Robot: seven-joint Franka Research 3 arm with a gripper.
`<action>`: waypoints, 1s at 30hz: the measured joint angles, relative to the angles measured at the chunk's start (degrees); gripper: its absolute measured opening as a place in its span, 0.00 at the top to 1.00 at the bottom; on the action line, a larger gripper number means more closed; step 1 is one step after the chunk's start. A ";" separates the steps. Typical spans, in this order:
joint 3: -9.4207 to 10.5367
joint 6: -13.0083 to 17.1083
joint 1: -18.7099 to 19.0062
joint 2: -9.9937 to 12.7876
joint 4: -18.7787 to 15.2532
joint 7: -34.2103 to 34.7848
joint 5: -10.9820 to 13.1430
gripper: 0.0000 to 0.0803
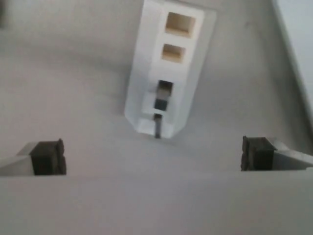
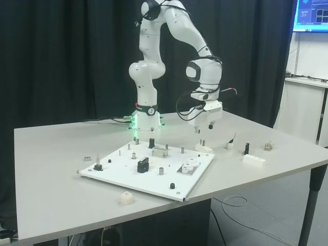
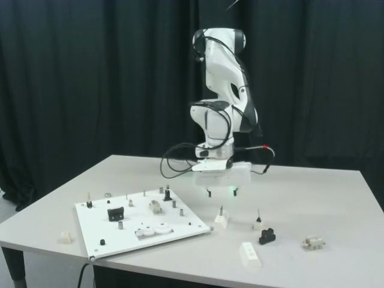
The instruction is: Pick square peg 2.
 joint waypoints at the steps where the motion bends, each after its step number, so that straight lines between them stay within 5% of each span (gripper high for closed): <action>1: 0.07 0.39 0.24 0.32 0.00 0.99 0.00 0.00; 30: 0.31 9.63 1.80 8.55 0.02 5.52 -0.01 0.00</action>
